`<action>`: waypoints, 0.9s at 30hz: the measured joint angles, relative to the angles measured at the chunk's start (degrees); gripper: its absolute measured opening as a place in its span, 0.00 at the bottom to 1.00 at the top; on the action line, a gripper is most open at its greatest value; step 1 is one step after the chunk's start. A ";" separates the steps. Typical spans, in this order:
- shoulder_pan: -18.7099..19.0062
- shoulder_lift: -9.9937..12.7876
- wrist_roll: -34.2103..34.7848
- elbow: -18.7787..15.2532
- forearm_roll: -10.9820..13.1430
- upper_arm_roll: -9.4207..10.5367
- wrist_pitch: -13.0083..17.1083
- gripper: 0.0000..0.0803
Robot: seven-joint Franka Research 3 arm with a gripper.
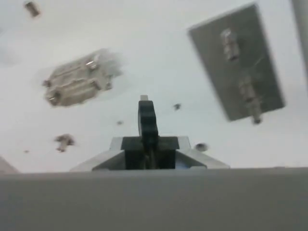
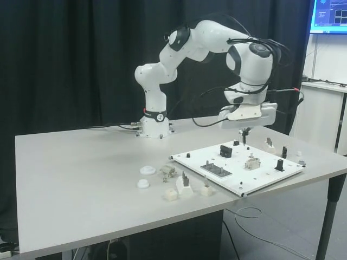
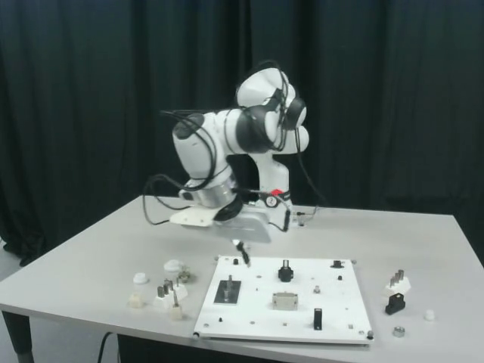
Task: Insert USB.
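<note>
My gripper (image 1: 148,147) is shut on a black USB plug (image 1: 147,119), whose metal tip points down at the white board (image 1: 163,57). In the first room view the gripper (image 2: 245,133) hangs a little above the far side of the white board (image 2: 260,176), close to a black block (image 2: 225,150). The second room view shows the gripper (image 3: 241,251) over the far left corner of the board (image 3: 333,302), left of the black block (image 3: 285,271). I cannot tell which fitting is the USB socket.
A grey plate with upright pegs (image 1: 238,62) and a metal multi-pin connector (image 1: 77,82) sit on the board. A black upright piece (image 2: 280,165) stands near its right end. Several loose white parts (image 2: 184,187) lie on the grey table (image 2: 81,173) beside the board.
</note>
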 joint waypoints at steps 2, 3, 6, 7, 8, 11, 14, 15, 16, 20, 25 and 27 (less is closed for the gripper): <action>1.00 -0.69 3.13 -0.76 0.00 0.12 0.23 0.06; 1.52 -1.02 4.74 -1.14 0.00 0.12 0.42 0.06; 3.10 -1.87 9.57 -2.08 0.00 0.13 1.42 0.06; 3.67 -2.14 11.24 -2.39 0.00 0.13 1.88 0.06; 4.15 -2.38 12.79 -2.66 0.00 0.13 2.32 0.06; 5.81 -3.07 18.47 -3.45 -0.04 0.12 3.95 0.06; 7.39 -3.65 24.18 -4.16 -0.18 0.09 5.47 0.06; 7.88 -3.82 26.17 -4.34 -0.25 0.09 5.96 0.06; 8.35 -3.97 28.19 -4.51 -0.36 0.07 6.37 0.06; 10.22 -4.64 37.01 -5.26 -1.11 0.00 7.88 0.06; 12.26 -5.24 45.65 -5.74 -2.52 -0.03 9.33 0.06; 13.00 -5.39 49.20 -5.78 -3.17 -0.04 9.92 0.06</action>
